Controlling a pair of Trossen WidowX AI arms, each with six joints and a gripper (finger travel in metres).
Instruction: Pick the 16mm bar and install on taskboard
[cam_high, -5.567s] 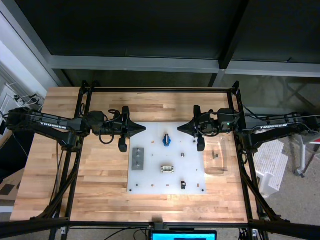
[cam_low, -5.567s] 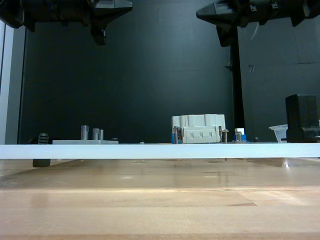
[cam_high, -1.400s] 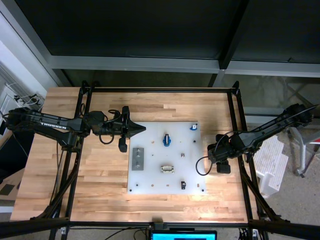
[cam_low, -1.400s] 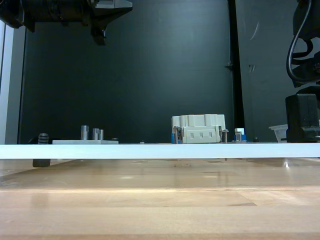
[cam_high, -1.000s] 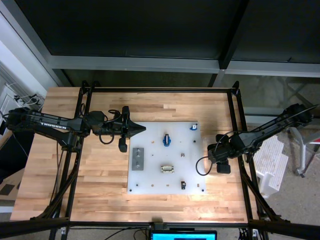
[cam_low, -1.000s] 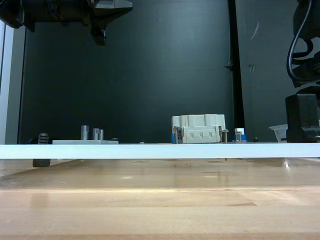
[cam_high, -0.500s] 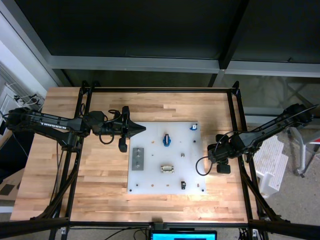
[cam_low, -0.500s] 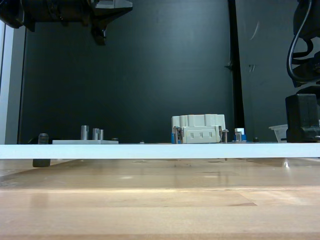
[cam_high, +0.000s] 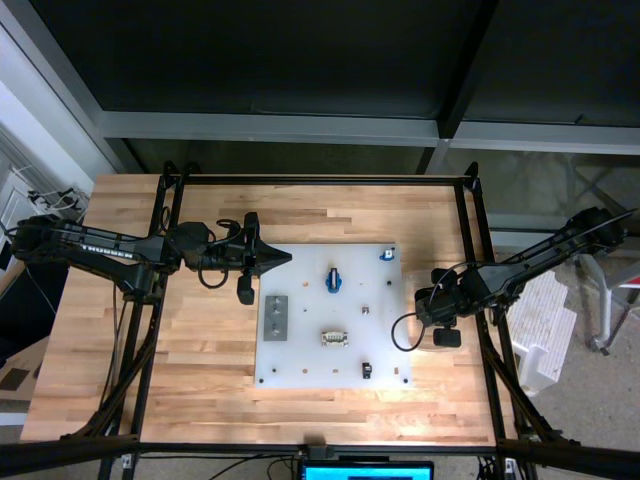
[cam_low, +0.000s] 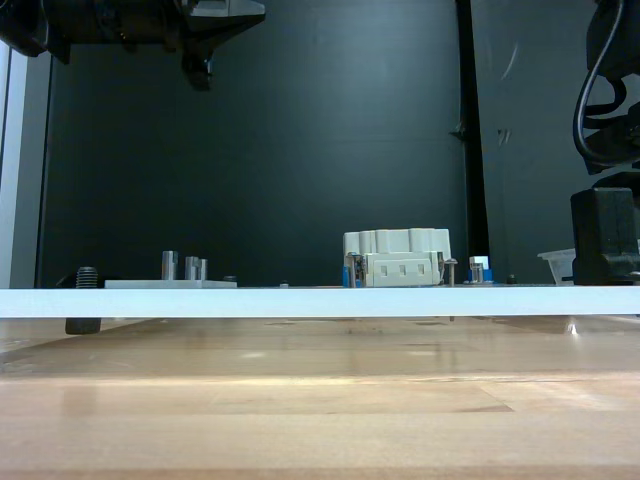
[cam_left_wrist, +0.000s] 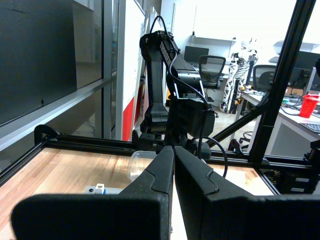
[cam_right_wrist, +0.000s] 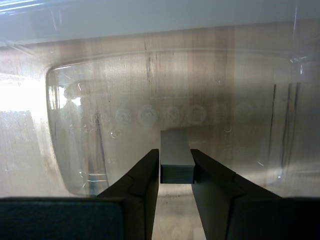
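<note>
bar in tray, right gripper fingers grasping; left gripper fingers clenched near taskboard

The white rectangular task board lies in the middle of the wooden table. The left gripper, fingers pressed together, hangs above the board's far left corner. Just right of the board, the right gripper points down into the clear plastic tray. Its fingers touch both sides of the grey 16mm bar inside the tray.
</note>
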